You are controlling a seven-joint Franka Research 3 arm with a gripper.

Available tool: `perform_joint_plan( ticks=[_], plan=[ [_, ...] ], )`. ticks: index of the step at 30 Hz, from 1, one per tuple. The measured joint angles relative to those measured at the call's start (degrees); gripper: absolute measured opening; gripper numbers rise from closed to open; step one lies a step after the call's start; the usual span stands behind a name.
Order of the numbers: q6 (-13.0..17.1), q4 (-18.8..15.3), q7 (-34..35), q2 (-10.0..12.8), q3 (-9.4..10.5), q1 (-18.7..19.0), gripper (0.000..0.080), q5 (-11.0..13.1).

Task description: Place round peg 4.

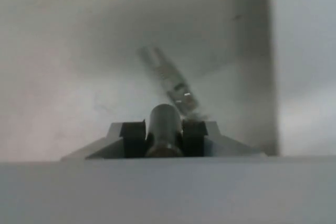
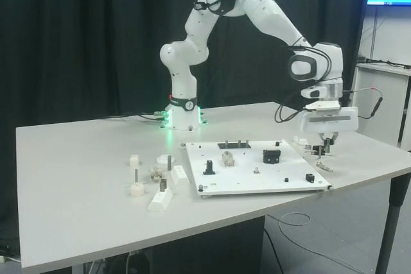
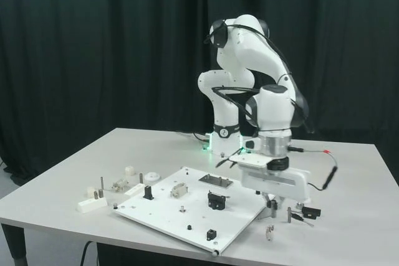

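Fingers (image 1: 164,139) clamp round peg 4 (image 1: 164,128), the arm (image 2: 270,20) arched, wrist pointing down beside the white board (image 2: 253,168).

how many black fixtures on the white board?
3. Bracket nearest the loose white parts; larger block near the white board's middle; small cube at the front edge. Tiny ones may be hidden.

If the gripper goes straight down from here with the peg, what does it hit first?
Probably bare grey table, just off the white board's edge. The gripper, shut on the round peg, points down there; a small loose metal part lies near, depth unclear.
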Motion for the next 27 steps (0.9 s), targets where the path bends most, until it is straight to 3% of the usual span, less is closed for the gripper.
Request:
perform_joint_plan(
  ticks=[6,12,27],
  plan=[
    [-3.90,4.92,1.50,3.16,-0.01,1.50,0.0145,0.50],
    [-5.96,8.12,1.97,5.61,-0.14,2.81,0.0145,1.55],
    [-7.98,10.94,4.30,8.68,-1.56,4.99,0.0145,1.56]
  ],
)
